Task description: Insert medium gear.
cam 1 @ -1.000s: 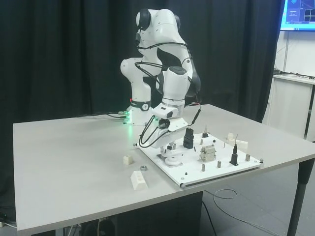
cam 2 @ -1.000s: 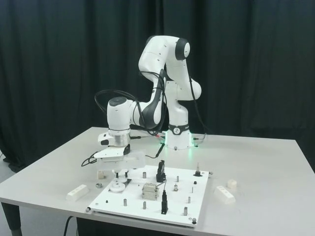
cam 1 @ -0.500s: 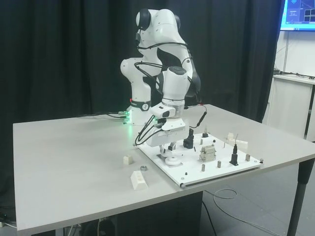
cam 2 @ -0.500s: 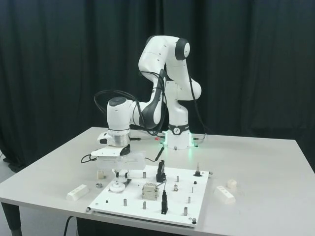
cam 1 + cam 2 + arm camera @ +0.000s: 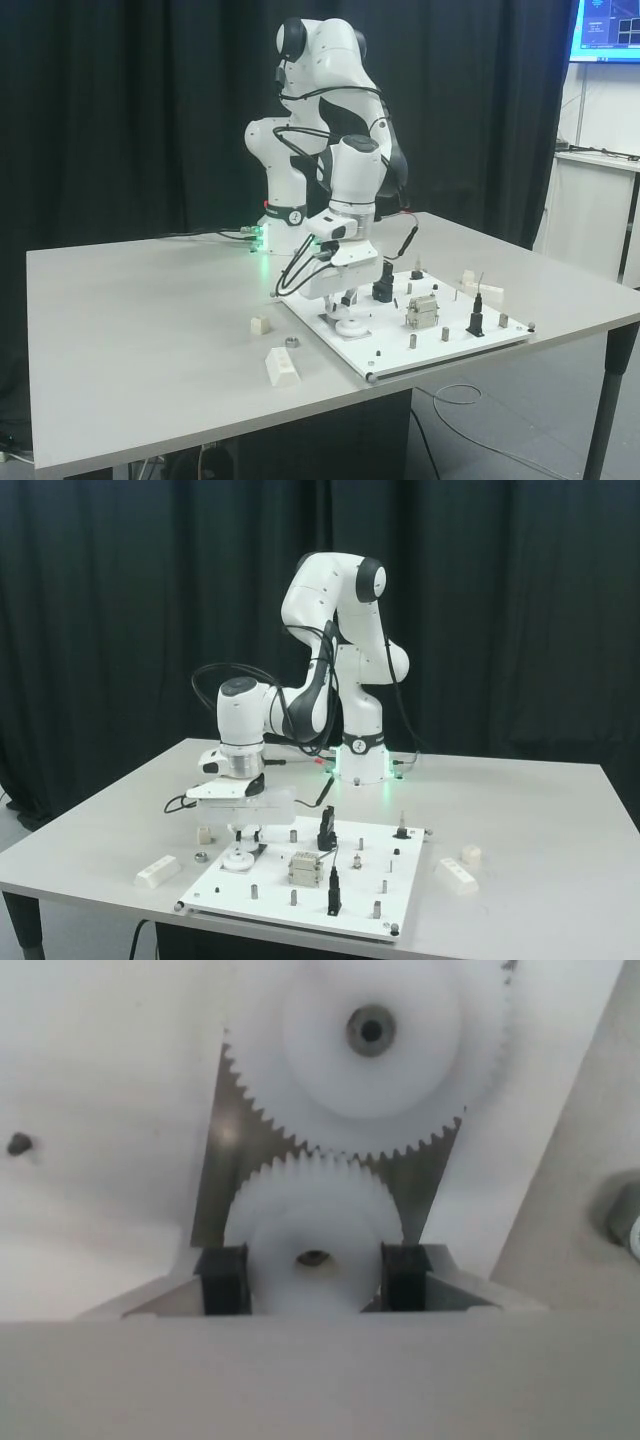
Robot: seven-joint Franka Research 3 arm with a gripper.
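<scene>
Just white toothed medium gear [image 5: 312, 1225]

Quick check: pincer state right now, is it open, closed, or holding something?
Pincer: closed on the medium gear, one black pad on each side, its teeth meeting the large gear on the white board.

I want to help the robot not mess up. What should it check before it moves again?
1. Small gear sits between the black pads of the gripper: ok.
2. Its teeth meet the big gear: ok.
3. Small gear is all the way down on its peg: cannot tell.
4. White board lies flat on the table: ok.
5. Cable hangs free of the board's parts: cannot tell.
</scene>
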